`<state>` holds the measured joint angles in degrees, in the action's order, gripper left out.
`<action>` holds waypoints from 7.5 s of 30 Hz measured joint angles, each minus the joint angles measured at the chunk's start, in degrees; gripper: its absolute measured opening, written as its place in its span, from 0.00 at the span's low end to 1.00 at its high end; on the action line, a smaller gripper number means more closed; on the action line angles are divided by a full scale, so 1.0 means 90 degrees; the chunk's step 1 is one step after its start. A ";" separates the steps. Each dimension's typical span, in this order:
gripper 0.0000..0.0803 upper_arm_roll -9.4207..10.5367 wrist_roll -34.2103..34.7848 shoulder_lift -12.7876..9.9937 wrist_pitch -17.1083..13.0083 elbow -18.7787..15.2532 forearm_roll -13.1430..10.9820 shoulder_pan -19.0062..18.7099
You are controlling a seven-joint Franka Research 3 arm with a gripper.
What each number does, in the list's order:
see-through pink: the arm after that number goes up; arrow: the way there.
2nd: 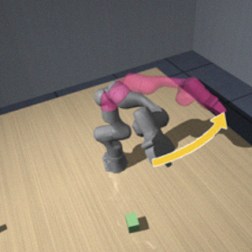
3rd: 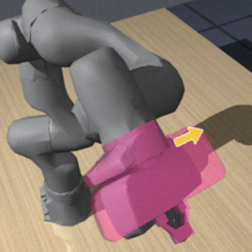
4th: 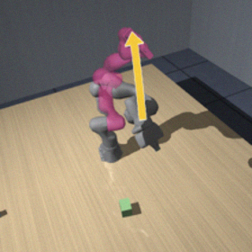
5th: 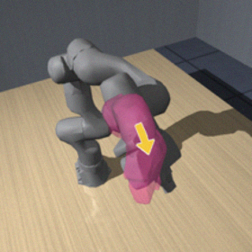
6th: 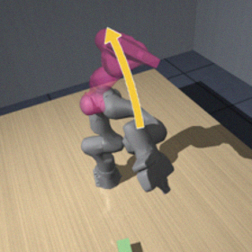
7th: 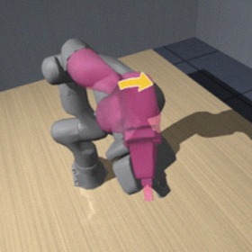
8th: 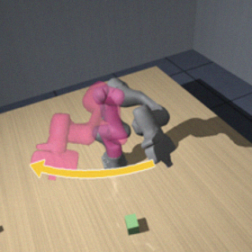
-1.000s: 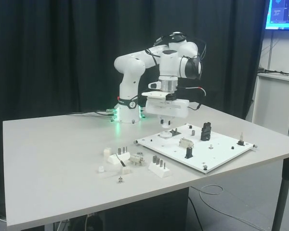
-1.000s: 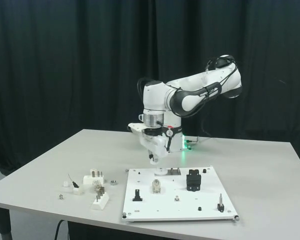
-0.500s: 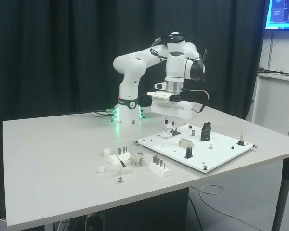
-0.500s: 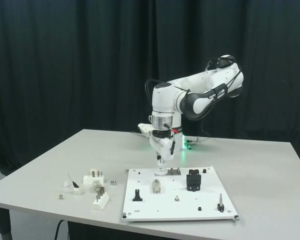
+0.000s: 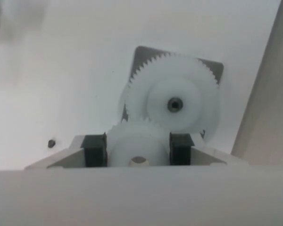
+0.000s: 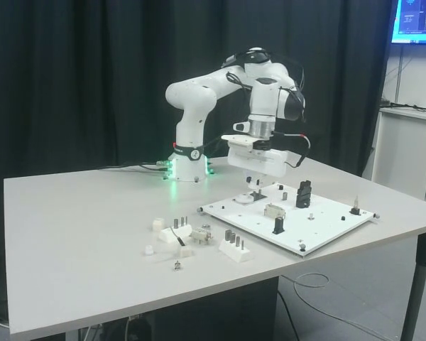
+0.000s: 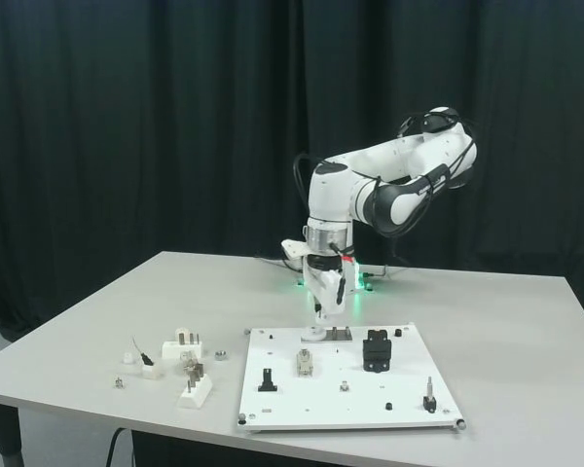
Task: Insert medium gear.
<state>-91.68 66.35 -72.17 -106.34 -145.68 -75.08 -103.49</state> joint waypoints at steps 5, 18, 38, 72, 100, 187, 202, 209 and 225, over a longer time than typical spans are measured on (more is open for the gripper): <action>0.35 0.0016 0.0108 0.0000 -0.0032 -0.0047 0.0003 -0.0111; 0.35 0.0151 0.0444 0.0000 -0.0074 -0.0137 0.0005 -0.0247; 0.35 0.0419 0.0717 0.0025 -0.0074 -0.0148 0.0000 -0.0343; 0.35 0.0469 0.0987 0.0024 -0.0331 -0.0243 0.0008 -0.0488; 0.35 0.0500 0.1047 0.0025 -0.0385 -0.0213 -0.0032 -0.0513; 0.35 0.0597 0.0908 0.0084 -0.0531 -0.0183 0.0133 -0.0602; 0.88 0.0493 0.0919 0.0083 -0.0529 -0.0171 0.0187 -0.0601; 0.98 0.0285 0.0920 0.0084 -0.0526 -0.0084 0.0184 -0.0630; 1.00 0.0069 0.0920 0.0091 -0.0644 -0.0009 -0.0009 -0.0654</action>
<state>-91.06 74.63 -71.34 -112.13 -145.76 -75.16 -109.37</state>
